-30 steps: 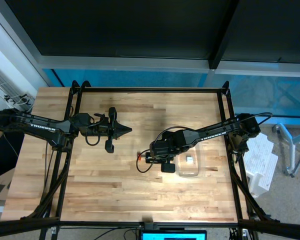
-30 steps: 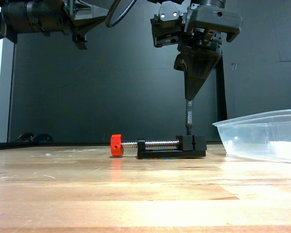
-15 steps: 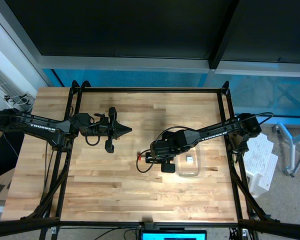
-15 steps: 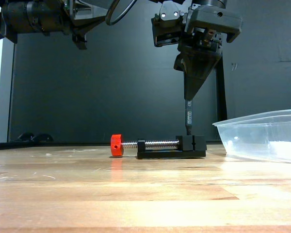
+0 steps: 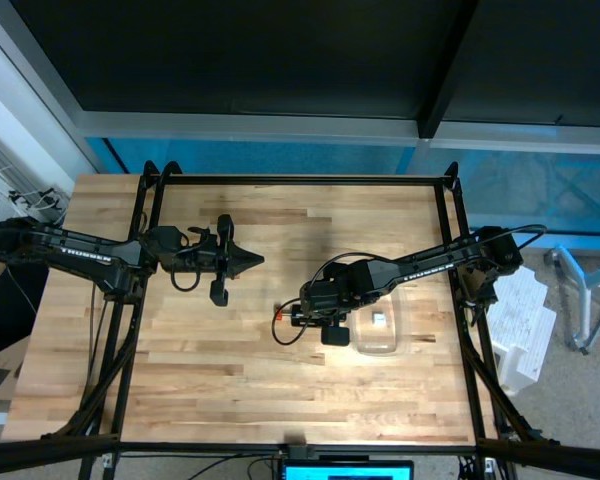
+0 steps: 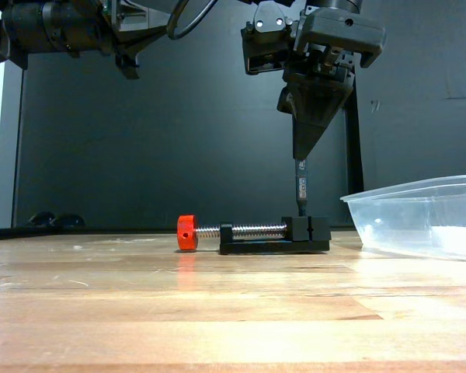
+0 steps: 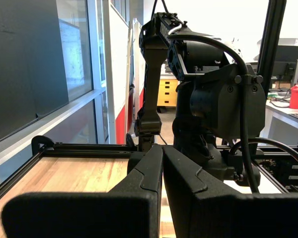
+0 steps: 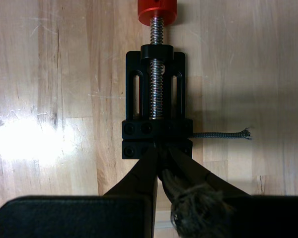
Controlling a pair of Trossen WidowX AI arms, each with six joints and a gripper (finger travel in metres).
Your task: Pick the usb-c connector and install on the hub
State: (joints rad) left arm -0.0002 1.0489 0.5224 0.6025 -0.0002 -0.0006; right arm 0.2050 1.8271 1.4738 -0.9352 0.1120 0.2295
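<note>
Low view. Q: usb-c connector (image 6: 301,190) status?
R: Upright, pinched between right gripper (image 6: 301,161) fingers, tip at right end of the hub (image 6: 273,235). Judged light, stiff, slippery: hold its body. Parked far left: left gripper (image 5: 252,261), fingers together.

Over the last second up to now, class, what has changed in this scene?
Nothing visibly changed. The right gripper stays shut on the usb-c connector, held upright with its lower end at the hub. The left gripper stays parked and shut, raised over the left side of the table.
</note>
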